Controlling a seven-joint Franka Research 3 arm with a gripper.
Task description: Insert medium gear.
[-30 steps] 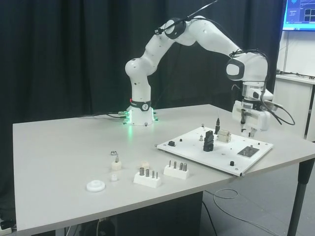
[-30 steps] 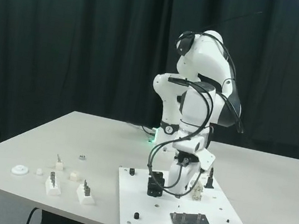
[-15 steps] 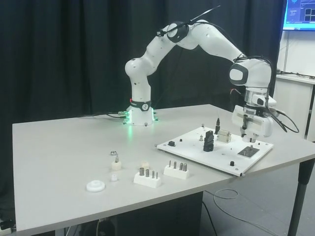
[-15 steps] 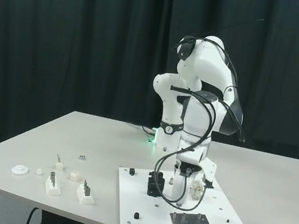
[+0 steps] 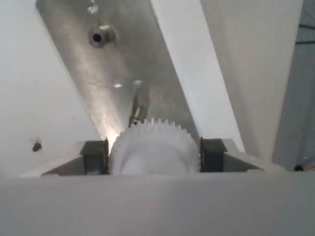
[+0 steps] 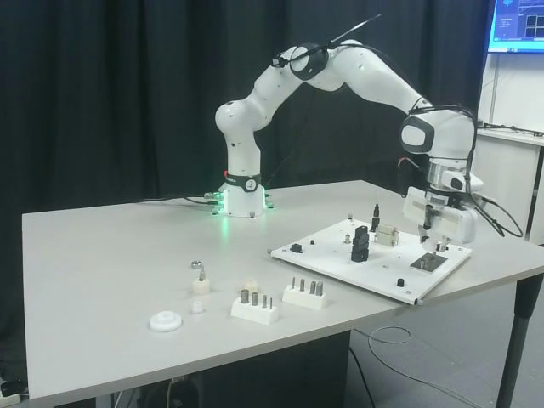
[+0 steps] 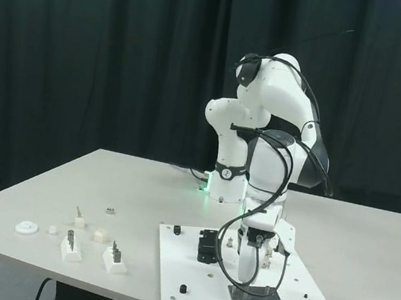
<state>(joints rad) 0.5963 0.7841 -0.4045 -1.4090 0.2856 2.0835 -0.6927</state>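
In the wrist view, the gripper [image 5: 154, 156] is clenched on the white medium gear [image 5: 153, 146], with one black finger pad [image 5: 93, 156] at each side of its toothed rim. The gear hangs just above the grey metal plate [image 5: 123, 73], and a thin peg [image 5: 135, 109] stands on the plate just beyond the gear's rim.

In the first room view, a white round part [image 6: 165, 321] lies at the near left of the grey table [image 6: 102, 255], with two white peg holders [image 6: 255, 308] right of it. Farther right is the white board [image 6: 340, 259] with the plate at its right end, below the gripper. The arm's base [image 6: 242, 191] stands at the far side.
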